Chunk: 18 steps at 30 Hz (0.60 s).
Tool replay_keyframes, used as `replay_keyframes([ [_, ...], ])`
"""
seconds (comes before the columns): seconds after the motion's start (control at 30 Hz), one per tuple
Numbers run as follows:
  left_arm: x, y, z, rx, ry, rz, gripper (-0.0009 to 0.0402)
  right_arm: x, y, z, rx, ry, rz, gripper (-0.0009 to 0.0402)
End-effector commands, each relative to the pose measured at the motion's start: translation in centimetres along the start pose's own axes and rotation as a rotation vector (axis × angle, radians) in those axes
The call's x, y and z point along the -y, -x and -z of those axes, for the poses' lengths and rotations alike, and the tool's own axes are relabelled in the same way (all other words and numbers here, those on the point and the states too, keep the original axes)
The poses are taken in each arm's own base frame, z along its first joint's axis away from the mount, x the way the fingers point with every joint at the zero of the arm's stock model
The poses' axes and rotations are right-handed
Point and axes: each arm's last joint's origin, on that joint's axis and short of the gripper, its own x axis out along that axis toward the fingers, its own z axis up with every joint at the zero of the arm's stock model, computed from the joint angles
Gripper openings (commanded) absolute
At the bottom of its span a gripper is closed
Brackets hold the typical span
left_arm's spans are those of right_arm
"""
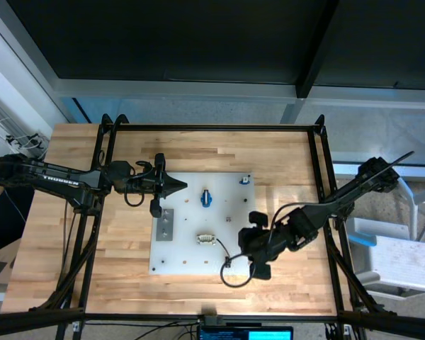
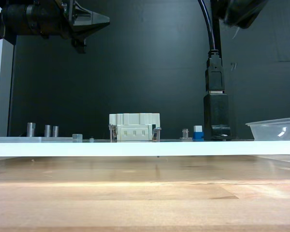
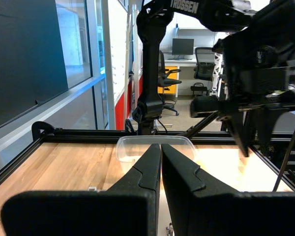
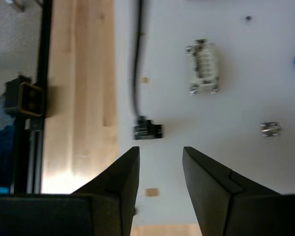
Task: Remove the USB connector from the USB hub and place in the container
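R hand [image 4: 160,152] is open, fingers spread, nothing held, hovering over the white board [image 4: 265,88]. The hub [image 4: 147,131] sits just ahead of its fingertips, not touching. USB connector [image 2: 215,72] stands upright, plugged into the hub at the board's near-right corner, w/ its cable running off across the board. Clear tub [image 2: 278,128] sits to the right of the hub, on the tabletop [image 2: 145,193]. L hand [image 1: 176,185] is closed, empty, raised above the board's far-left part, well apart from the hub. Beige connector [image 4: 202,66] lies mid-board.
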Motion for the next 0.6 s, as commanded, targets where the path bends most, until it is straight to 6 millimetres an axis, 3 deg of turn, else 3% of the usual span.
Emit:
replay_keyframes([
  [0.03,0.0,0.0,0.0,0.000,0.000,0.000,0.0001,-0.4,-0.8,-0.1,-0.013,-0.016,0.008,0.0132],
  [0.6,0.0,0.0,0.0,0.000,0.000,0.000,0.0001,-2.4,-4.0,-0.3,-0.033,-0.011,0.065,0.0169],
])
